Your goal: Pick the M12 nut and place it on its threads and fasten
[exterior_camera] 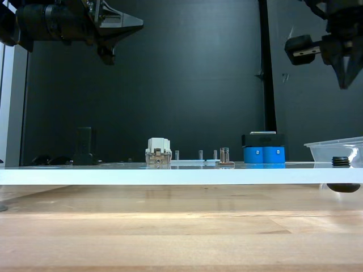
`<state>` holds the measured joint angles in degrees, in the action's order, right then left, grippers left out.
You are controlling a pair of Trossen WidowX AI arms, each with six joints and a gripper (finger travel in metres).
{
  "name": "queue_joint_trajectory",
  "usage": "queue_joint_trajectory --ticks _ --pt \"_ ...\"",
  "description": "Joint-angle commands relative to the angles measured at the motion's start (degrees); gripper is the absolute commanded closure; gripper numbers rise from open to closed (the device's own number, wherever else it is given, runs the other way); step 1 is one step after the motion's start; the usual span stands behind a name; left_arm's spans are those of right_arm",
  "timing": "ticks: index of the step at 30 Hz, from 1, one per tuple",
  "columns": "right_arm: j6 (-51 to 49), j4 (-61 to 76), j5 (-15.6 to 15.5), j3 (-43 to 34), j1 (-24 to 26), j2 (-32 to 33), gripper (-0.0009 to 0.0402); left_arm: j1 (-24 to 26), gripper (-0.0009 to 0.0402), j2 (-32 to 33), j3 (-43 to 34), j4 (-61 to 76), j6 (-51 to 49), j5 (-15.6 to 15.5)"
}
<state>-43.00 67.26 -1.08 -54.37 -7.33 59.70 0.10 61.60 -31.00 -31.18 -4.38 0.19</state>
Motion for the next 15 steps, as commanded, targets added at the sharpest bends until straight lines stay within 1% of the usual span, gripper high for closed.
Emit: queue_joint_trajectory --ticks 1,4,7,8,11,13,15 --pt "-2.14 2.03 1.97 0.02 -3.23 1.33 0.0393 -0.02 0.0393 0.0 0.0 0.0 0.02 0.0" --pt "-3.26 3.48 2.8 0.15 -6.21 2.62 0.0393 -0.02 0.0393 0.0 0.0 0.0 0.0 0.0" --pt "-8.41 4.7 3.04 1.03 -8.55 3.04 0.039 -0.02 0.0393 0.0 -0.02 0.0 0.02 0.0" --pt "-8.59 4.96 3.06 1.42 -9.03 3.06 0.0386 -0.02 0.0393 0.0 0.0 0.0 0.02 0.0" --pt "-10.49 5.33 3.06 2.6 -10.14 3.61 0.0361 -0.02 0.0393 0.0 0.0 0.0 0.0 0.0" --pt "-12.96 5.29 3.04 3.23 -11.13 4.09 0.0339 0.0 0.0393 0.0 0.0 0.0 0.0 0.0" --pt "-13.4 4.72 3.06 3.89 -11.45 4.57 0.0317 -0.02 0.0393 0.0 -0.02 0.0 0.02 0.0"
